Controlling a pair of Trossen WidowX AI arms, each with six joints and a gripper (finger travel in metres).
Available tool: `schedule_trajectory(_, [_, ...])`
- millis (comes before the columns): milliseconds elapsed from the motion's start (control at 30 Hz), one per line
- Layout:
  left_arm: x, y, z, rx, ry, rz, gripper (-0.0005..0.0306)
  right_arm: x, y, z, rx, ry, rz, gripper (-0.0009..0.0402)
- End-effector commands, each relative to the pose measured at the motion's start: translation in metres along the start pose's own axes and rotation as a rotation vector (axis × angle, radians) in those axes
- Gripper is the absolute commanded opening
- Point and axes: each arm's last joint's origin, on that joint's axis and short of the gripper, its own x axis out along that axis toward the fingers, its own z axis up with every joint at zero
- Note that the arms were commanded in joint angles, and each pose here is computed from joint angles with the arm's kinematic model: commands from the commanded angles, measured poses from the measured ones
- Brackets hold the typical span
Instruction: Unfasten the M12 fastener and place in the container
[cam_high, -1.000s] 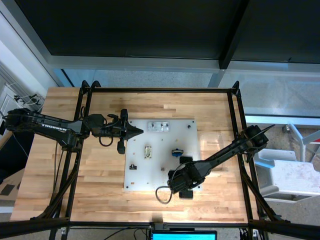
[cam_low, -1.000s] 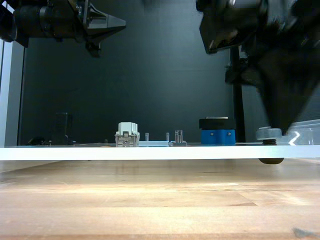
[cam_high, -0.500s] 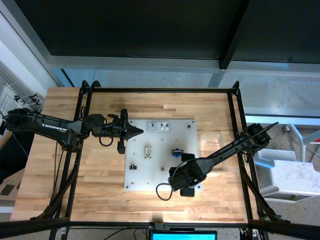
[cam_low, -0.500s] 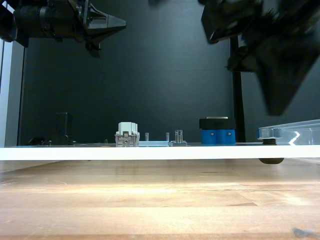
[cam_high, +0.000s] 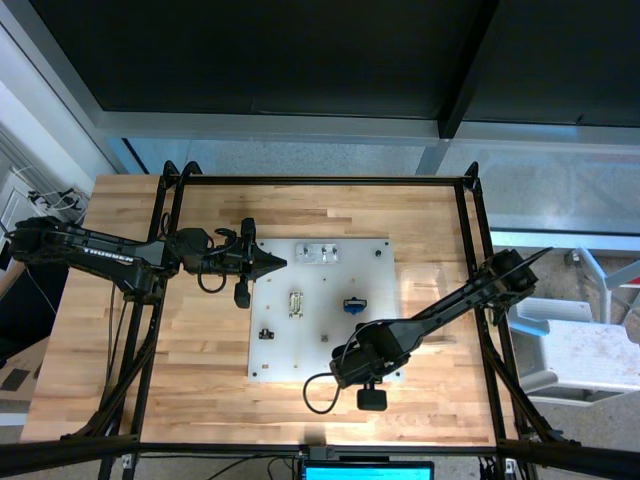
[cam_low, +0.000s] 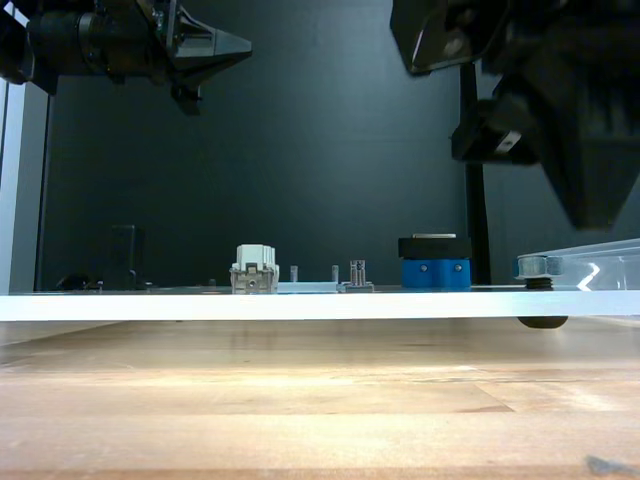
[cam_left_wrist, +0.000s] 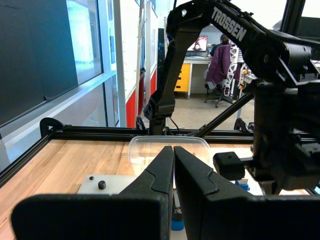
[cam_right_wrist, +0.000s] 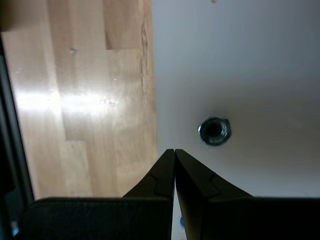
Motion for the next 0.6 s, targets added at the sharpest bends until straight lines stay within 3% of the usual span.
schedule_trajectory(33, [0.0000, 0.0000, 0.0002, 0.000, -0.001, 0.000, 0.0000, 0.0086, 0.0000, 0.0009, 0.001, 0.012, -0.008, 0.0000])
schedule_trajectory(233, [0.0000, 0.0000, 0.0002, 0.000, -0.001, 0.000, 0.0000, 0.0139, -0.0005, 0.0017, -0.004, 0.013, -0.014, 0.0000])
schedule_trajectory(467, [0.0000, 0.0000, 0.0002, 0.000, -0.001, 0.000, 0.0000, 0.0172, -0.0040, -0.0007, 0.001, 0.008, -0.066, 0.0000])
schedule_trajectory(600, [0.0000, 0.0001, 0.0001, 0.000, 0.000, 0.000, 0.0000, 0.0175, -0.0051, -0.0008, 0.018, 0.009, -0.073, 0.0000])
